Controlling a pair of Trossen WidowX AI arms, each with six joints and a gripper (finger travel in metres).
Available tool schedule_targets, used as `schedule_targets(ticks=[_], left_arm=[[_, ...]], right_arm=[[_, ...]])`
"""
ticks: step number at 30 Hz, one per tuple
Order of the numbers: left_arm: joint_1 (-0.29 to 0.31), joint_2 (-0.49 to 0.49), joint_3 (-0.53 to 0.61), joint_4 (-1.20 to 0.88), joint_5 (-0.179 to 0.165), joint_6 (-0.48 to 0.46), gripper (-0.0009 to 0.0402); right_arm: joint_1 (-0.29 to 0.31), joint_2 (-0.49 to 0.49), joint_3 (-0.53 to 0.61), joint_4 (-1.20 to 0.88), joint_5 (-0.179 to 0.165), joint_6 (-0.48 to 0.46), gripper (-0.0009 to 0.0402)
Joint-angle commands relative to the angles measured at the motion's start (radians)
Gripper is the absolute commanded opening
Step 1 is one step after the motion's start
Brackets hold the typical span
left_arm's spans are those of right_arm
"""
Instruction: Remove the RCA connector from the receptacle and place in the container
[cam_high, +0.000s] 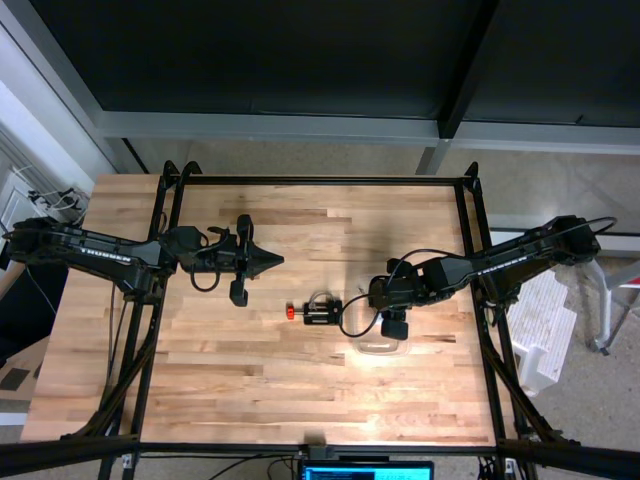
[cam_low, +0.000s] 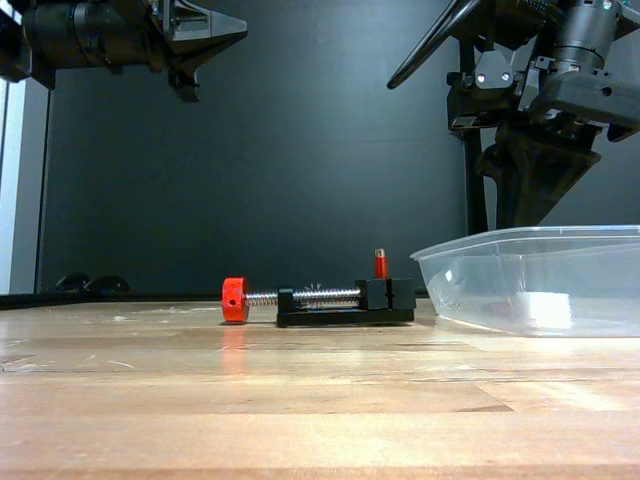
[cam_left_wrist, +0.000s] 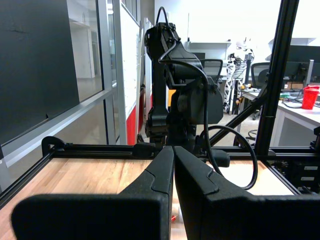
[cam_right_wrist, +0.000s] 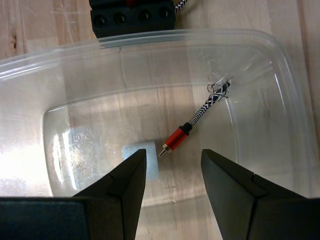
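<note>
Right gripper (cam_right_wrist: 173, 154): positioned above the container (cam_right_wrist: 150, 40), pointing down into it, fingers (cam_right_wrist: 125, 185) spread apart and holding nothing. RCA connector (cam_right_wrist: 177, 136): lying flat on the container floor, beyond the fingertips and in line with the gap between them, not touched by either finger. Its metal tip points back toward the fingers, and its short braided lead runs away from them to a frayed end. A small pale cube (cam_right_wrist: 140, 159) lies in the same tray, just beside the connector's tip and close below one fingertip. Receptacle (cam_high: 320, 312): resting on the table (cam_high: 250, 390) just beside the container, past the right fingers' tips, with its red knob on the end away from the tray. The low view shows a short red upright piece on the block; what it is cannot be determined. Left gripper (cam_high: 275, 261): raised high above the table, well apart from the receptacle and the container, fingers (cam_left_wrist: 160, 175) pressed together on nothing and pointing across the table toward the right arm.
</note>
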Motion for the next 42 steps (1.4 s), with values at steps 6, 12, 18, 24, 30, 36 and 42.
schedule_targets(ticks=[6,12,18,24,30,36,42], left_arm=[[0.000,0.000,0.000,0.000,0.000,0.000,0.0000],[0.000,0.000,0.000,0.000,0.000,0.000,0.0000],[0.000,0.000,0.000,0.000,0.000,0.000,0.0000],[0.000,0.000,0.000,0.000,0.000,0.000,0.0000],[0.000,0.000,0.000,0.000,0.000,0.000,0.0000],[0.000,0.000,0.000,0.000,0.000,0.000,0.0000],[0.000,0.000,0.000,0.000,0.000,0.000,0.0000]], right_arm=[[-0.010,-0.100,0.023,0.031,-0.006,-0.042,0.0092],[-0.013,-0.183,0.023,0.132,0.002,-0.103,0.0014],[-0.039,-0.231,0.021,0.183,0.003,-0.132,0.0001],[-0.074,-0.242,0.021,0.270,0.000,-0.165,0.0000],[-0.108,-0.244,0.013,0.411,-0.011,-0.202,0.0000],[-0.130,-0.247,-0.002,0.547,-0.027,-0.261,0.0000],[-0.154,-0.262,-0.066,0.720,-0.066,-0.287,0.0000]])
